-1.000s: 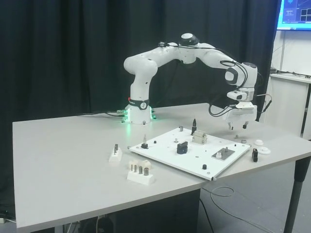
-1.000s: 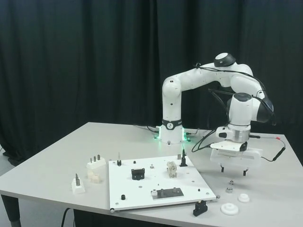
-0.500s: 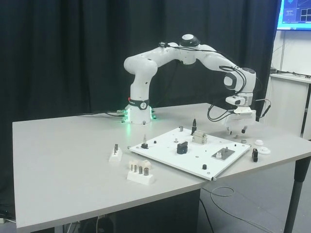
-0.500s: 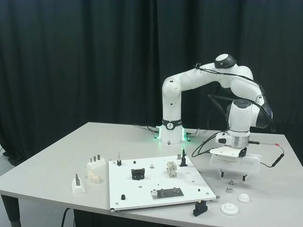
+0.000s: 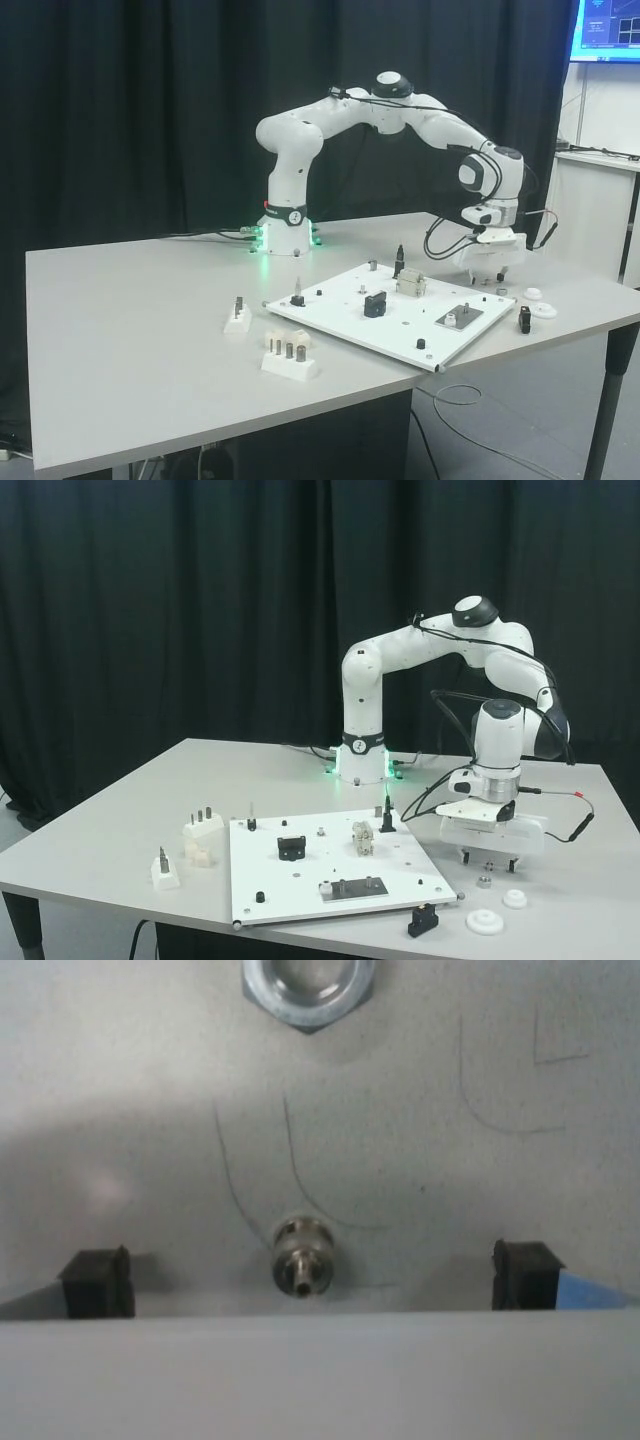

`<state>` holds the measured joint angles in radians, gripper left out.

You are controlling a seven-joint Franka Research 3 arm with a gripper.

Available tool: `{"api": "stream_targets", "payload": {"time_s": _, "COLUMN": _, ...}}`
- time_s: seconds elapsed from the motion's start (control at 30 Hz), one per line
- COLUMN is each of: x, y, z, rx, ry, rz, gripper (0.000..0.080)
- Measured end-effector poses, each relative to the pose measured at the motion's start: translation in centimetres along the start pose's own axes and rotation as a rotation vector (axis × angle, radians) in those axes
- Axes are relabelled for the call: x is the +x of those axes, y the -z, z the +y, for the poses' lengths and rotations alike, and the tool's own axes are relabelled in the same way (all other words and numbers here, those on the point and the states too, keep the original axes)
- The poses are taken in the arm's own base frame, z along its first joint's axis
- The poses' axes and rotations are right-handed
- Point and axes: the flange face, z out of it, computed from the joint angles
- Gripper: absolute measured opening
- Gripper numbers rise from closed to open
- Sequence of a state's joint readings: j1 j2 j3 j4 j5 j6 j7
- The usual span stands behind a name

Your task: Pick BNC.

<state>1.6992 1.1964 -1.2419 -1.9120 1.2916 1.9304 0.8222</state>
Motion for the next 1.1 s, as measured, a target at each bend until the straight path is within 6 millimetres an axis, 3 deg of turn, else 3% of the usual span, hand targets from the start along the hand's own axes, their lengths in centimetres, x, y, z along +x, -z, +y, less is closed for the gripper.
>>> {"api": "stream_targets", "payload": {"time_s": 0.67, "x": -0.15, "y": -0.52, "z": -0.11, "rx": 0.01, "ry": 0.009, "rz": -0.006, "gripper": 0.08}}
{"api": "stream_targets", "payload": {"time_s": 0.7, "x": -0.16, "y": -0.52, "z": -0.12, "rx": 0.01, "ry": 0.009, "rz": -0.006, "gripper": 0.0512}}
{"api": "stream_targets", "payload": {"time_s": 0.87, "x": -0.19, "y": -0.52, "z": -0.14, "rx": 0.01, "ry": 0.01, "rz": -0.006, "gripper": 0.0512}}
{"api": "stream_targets", "payload": {"time_s": 0.9, "x": -0.19, "y": -0.52, "z": -0.15, "rx": 0.01, "ry": 0.01, "rz": -0.005, "gripper": 0.0355}}
{"api": "stream_targets", "payload": {"time_s": 1.03, "x": -0.17, "y": -0.51, "z": -0.17, "rx": 0.013, "ry": 0.01, "rz": -0.003, "gripper": 0.0355}}
{"api": "stream_targets", "payload": {"time_s": 1.07, "x": -0.16, "y": -0.5, "z": -0.18, "rx": 0.014, "ry": 0.01, "rz": -0.002, "gripper": 0.0126}}
{"api": "stream_targets", "payload": {"time_s": 1.1, "x": -0.16, "y": -0.5, "z": -0.18, "rx": 0.014, "ry": 0.01, "rz": -0.001, "gripper": 0.0126}}
